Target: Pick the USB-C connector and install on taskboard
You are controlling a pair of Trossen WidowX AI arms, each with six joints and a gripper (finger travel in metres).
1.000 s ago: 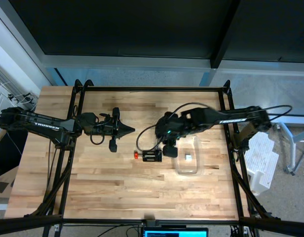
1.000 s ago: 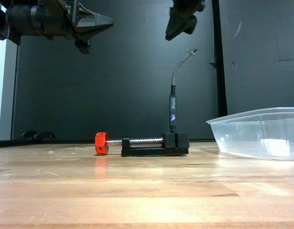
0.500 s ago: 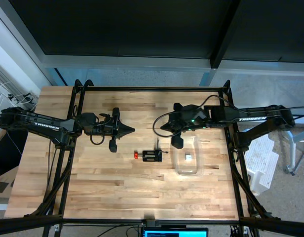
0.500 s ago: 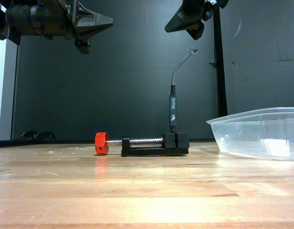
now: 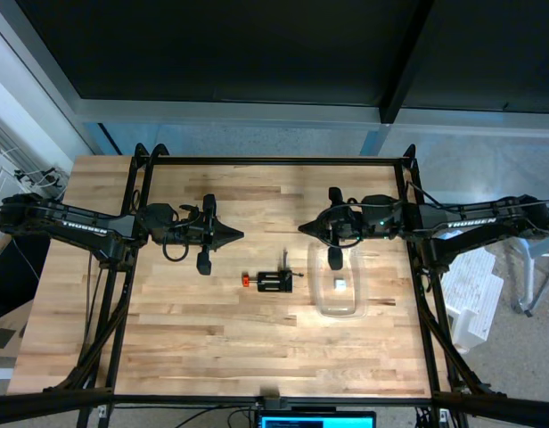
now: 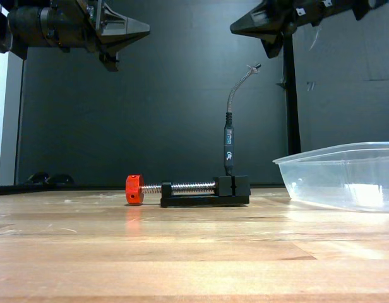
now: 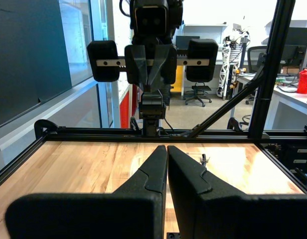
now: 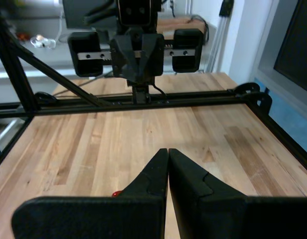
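Both closed, empty: left gripper (image 5: 232, 235) 11 o'clock, right gripper (image 5: 308, 229) 1 o'clock off small black block taskboard (image 5: 274, 283). Tiny dark stick-like USB-C connector (image 6: 228, 144) upright there: likely light, rigid; pinch mid-body.

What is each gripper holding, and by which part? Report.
Nothing. Left gripper and right gripper are both shut empty above the table; the plug stands in the black block.

Black taskboard (image 6: 204, 193) — red-orange knob (image 6: 134, 189), silvery screw (image 6: 188, 187) — is sitting on pale wood-grain table (image 5: 212, 348); black left gripper (image 6: 146, 28) and right gripper (image 6: 235, 28) are hovering above.
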